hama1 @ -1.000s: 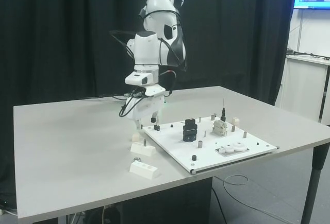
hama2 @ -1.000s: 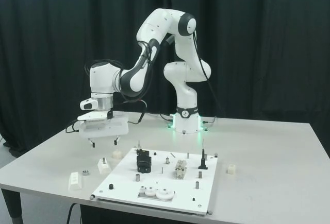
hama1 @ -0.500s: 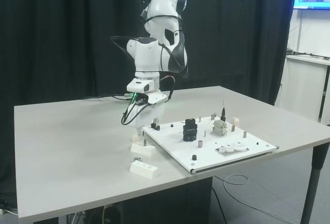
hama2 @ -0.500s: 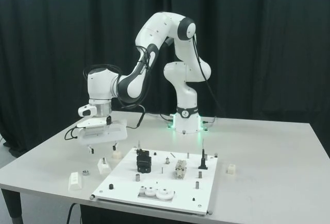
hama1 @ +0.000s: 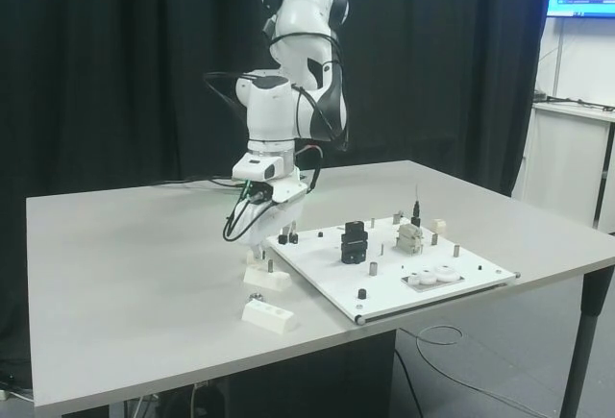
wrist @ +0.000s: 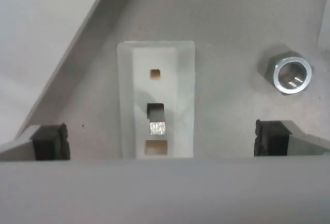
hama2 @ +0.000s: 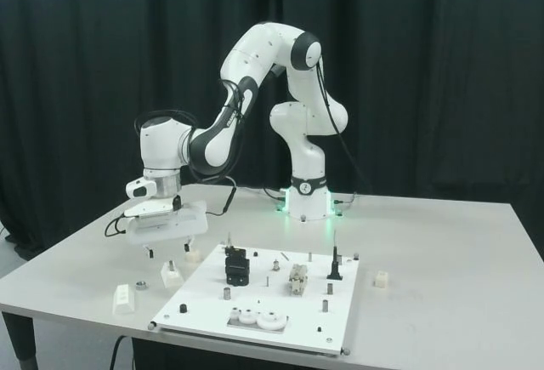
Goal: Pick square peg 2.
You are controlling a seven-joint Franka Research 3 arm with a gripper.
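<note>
Square peg 2 (wrist: 157,126) is a small grey metal peg standing upright in the middle slot of a white holder block (wrist: 157,85). In the room views the peg (hama2: 170,264) and its holder (hama2: 172,276) sit on the table just left of the white board. My gripper (wrist: 161,139) hangs directly above the peg, open, with one black fingertip (wrist: 50,141) on each side of the holder and not touching it. From the first room view the gripper (hama1: 272,241) is a short way above the peg (hama1: 271,266).
A metal nut (wrist: 292,75) lies on the table beside the holder. A second white block (hama2: 124,298) lies nearer the front edge. The white assembly board (hama2: 263,306) carries black and grey parts. A small white cube (hama2: 381,280) sits to its right.
The arm has swung in and come down, bringing the gripper from higher up to just above the peg's holder. The peg and blocks have not moved.
</note>
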